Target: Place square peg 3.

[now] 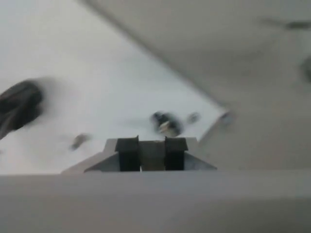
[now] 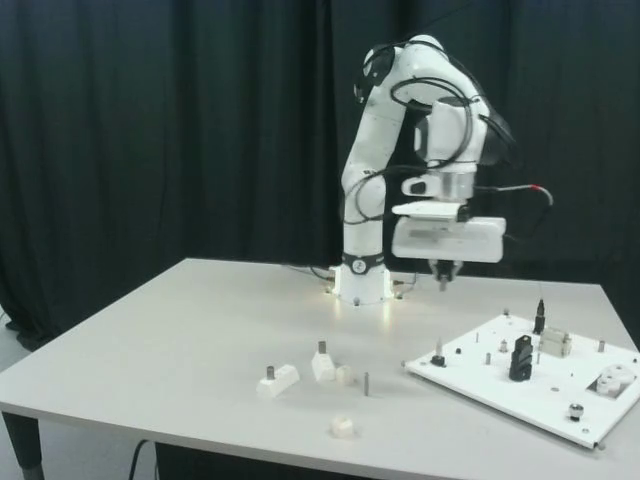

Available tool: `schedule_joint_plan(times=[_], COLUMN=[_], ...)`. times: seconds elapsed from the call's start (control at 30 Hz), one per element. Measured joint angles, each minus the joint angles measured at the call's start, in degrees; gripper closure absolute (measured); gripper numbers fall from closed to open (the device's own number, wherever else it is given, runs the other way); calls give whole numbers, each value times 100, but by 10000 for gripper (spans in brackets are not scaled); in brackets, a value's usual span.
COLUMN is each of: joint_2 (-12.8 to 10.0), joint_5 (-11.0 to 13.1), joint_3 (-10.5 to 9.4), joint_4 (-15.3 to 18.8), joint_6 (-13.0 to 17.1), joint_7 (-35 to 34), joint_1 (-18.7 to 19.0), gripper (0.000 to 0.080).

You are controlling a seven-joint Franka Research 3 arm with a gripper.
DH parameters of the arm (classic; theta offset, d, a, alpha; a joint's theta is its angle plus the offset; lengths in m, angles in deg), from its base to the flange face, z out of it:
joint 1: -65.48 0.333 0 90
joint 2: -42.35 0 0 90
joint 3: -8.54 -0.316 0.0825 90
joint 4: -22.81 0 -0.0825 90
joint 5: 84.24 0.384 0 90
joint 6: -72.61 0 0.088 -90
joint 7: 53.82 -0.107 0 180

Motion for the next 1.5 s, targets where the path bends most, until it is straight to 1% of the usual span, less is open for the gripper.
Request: schedule_joint_plan(times=[0.1,0.23,0.4,0.53,0.73,0.9,1.0,1.2,1.27,1.33,1.4,1.5], joint_2=[-75,-190,-277,-282,-317,-437,-551,-860,-973,-1086,-1221,-1421], joint_5=[-25,-6,145,202,233,413,639,1299,1502,1654,1759,1884], joint_3=[106,131,84,-48,-397,-755,-1000,-1517,-1657,-1771,-1868,-1958], joint_4=[0,1,24,100,308,500,568,533,489,428,343,205], joint_6=[57,174,299,496,951,1363,1619,2021,2096,2138,2142,2142], joint_7=[324,367,376,421,457,504,649,1090,1195,1267,1354,1437], joint_1=[-151,-445,-780,-1030,-1469,-1901,-2186,-2757,-2911,-3039,-3158,-3281], gripper=[695,695,695,695,695,695,695,695,695,695,695,695])
